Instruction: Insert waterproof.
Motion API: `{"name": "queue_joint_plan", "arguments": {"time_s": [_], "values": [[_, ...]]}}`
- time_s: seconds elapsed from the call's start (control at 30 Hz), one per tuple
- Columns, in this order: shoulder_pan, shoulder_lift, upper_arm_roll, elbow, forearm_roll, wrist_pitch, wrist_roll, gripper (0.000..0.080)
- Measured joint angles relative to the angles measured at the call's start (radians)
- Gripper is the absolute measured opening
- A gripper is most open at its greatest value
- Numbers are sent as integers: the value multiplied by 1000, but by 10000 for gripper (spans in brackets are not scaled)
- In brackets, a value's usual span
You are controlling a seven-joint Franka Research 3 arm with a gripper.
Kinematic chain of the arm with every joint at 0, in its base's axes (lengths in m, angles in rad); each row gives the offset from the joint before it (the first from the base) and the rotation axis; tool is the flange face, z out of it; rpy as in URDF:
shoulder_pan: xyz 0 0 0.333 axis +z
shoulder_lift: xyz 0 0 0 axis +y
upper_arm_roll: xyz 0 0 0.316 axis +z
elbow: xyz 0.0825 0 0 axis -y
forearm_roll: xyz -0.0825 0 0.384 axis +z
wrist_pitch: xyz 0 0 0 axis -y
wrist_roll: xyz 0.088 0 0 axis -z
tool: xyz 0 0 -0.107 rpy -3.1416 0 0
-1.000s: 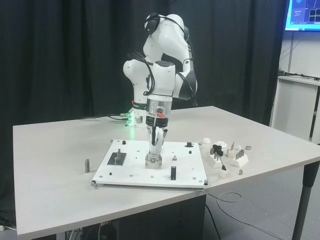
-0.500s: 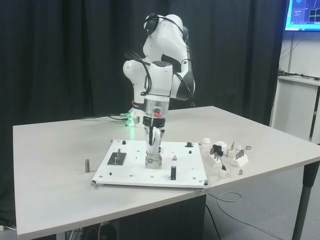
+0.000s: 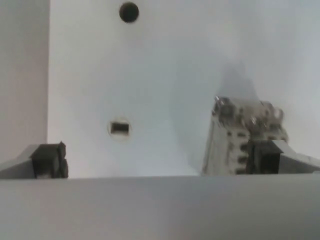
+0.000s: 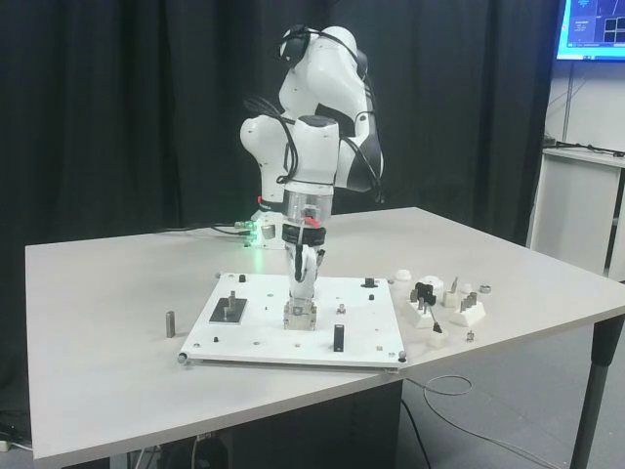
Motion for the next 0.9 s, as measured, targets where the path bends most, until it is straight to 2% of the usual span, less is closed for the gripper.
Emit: {"name": "queue_joint_plan", "arguments": {"time_s": [0.4, 0.6, 0.9], "values": [[14, -43, -2, 27, -10, -123, 34, 800], [15, -56, -4, 30, -30, -147, 39, 800], [15, -60, -10, 30, -43, -152, 42, 800]]}}
